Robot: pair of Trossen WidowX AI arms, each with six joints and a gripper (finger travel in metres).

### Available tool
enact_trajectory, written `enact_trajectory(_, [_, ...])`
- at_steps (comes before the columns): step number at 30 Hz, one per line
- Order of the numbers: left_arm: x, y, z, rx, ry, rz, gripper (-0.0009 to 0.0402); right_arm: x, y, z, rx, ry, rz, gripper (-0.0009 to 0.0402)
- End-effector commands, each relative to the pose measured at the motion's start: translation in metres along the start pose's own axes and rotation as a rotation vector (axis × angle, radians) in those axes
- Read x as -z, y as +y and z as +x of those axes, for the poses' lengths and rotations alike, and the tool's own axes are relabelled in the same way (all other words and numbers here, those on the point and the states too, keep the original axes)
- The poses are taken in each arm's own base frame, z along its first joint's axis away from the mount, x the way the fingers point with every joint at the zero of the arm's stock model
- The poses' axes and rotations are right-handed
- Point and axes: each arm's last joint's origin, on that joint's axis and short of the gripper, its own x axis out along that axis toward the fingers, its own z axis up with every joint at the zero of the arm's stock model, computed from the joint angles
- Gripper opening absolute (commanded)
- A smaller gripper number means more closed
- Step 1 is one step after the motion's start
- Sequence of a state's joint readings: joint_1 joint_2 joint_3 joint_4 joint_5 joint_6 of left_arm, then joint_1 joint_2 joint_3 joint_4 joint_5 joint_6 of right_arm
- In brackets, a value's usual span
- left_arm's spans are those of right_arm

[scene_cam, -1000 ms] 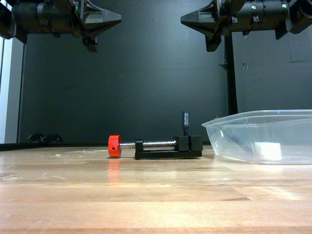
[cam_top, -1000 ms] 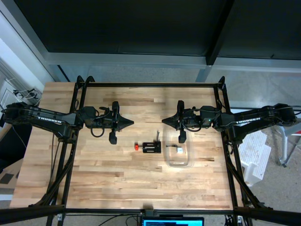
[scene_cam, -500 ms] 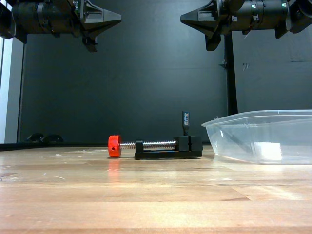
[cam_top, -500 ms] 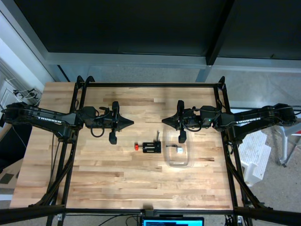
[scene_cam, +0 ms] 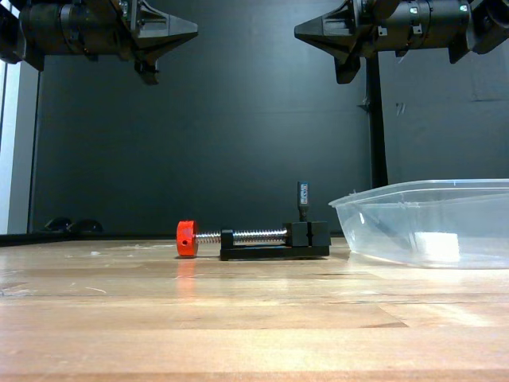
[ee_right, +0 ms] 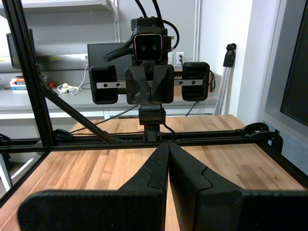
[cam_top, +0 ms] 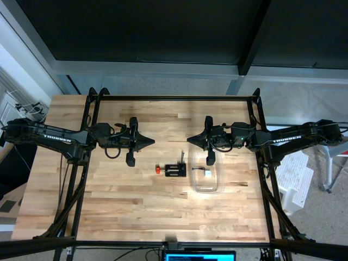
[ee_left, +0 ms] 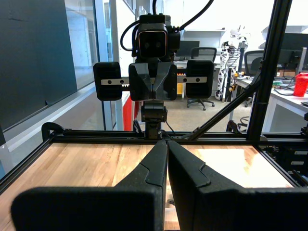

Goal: Remove the USB-C connector from taskboard and place in the container

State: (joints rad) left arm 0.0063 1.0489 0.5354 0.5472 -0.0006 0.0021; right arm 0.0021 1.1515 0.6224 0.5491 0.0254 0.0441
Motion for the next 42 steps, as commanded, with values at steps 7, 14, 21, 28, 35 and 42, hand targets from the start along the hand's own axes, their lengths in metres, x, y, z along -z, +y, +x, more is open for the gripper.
enact_trajectory(7, [-0.0001, 0.0, 0.0, 0.0, 0.0, 0.0, 0.0, 0.002, 0.0, 0.0001, 0.001, 0.022, -0.001, 0.0])
enact_trajectory(14, [0.0, 0.0, 0.0001, 0.0, 0.0, 0.0, 0.0, 0.0026, 0.0, 0.0001, 0.001, 0.028, -0.001, 0.0])
enact_trajectory(21, [-0.0002, 0.0, 0.0, 0.0, -0.001, 0.0, 0.0, 0.0026, 0.0, 0.0001, 0.001, 0.029, -0.001, 0.0])
enact_trajectory(28, [-0.0001, 0.0, 0.0, 0.0, 0.0, 0.0, 0.0, 0.0028, 0.0, 0.0001, 0.001, 0.029, -0.001, 0.0])
enact_trajectory(35, [-0.0001, 0.0, 0.0, 0.0, 0.0, 0.0, 0.0, 0.0027, 0.0, 0.0001, 0.001, 0.029, -0.001, 0.0])
enact_trajectory(42, [-0.0001, 0.0, 0.0, 0.0, 0.0, 0.0, 0.0, 0.0027, 0.0, 0.0001, 0.001, 0.029, -0.001, 0.0])
